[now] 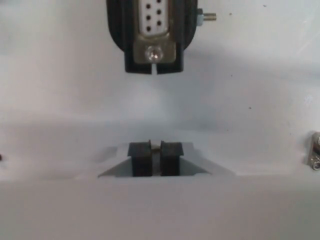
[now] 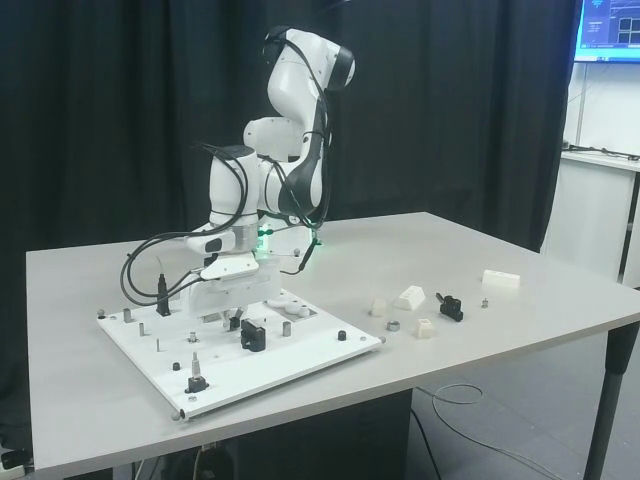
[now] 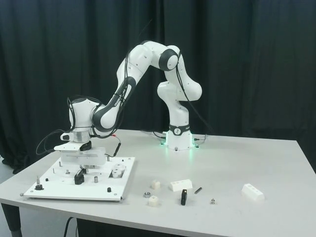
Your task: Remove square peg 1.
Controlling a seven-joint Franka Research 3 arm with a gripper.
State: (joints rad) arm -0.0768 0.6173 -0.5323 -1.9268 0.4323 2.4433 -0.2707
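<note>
In the wrist view my gripper (image 1: 155, 160) is low over the white board (image 1: 75, 125), and its two black fingertips (image 1: 140, 159) stand close together. A thin sliver of a small peg (image 1: 155, 147) shows in the narrow slot between them, so the gripper is shut on it. Most of the peg is hidden by the pads. From the first room view the gripper (image 2: 232, 318) is down at the middle of the white board (image 2: 310, 355). The second room view has the gripper (image 3: 82, 169) at the board's (image 3: 59, 190) far side.
A white multi-pin connector in a black holder (image 1: 152, 35) stands on the board just beyond the fingers, and a metal screw (image 1: 315, 150) sits off to one side. Black fixtures (image 2: 251, 337) and small posts (image 2: 195, 375) dot the board. Loose white blocks (image 2: 410, 297) and a black clip (image 2: 447, 305) lie on the grey table (image 2: 480, 250).
</note>
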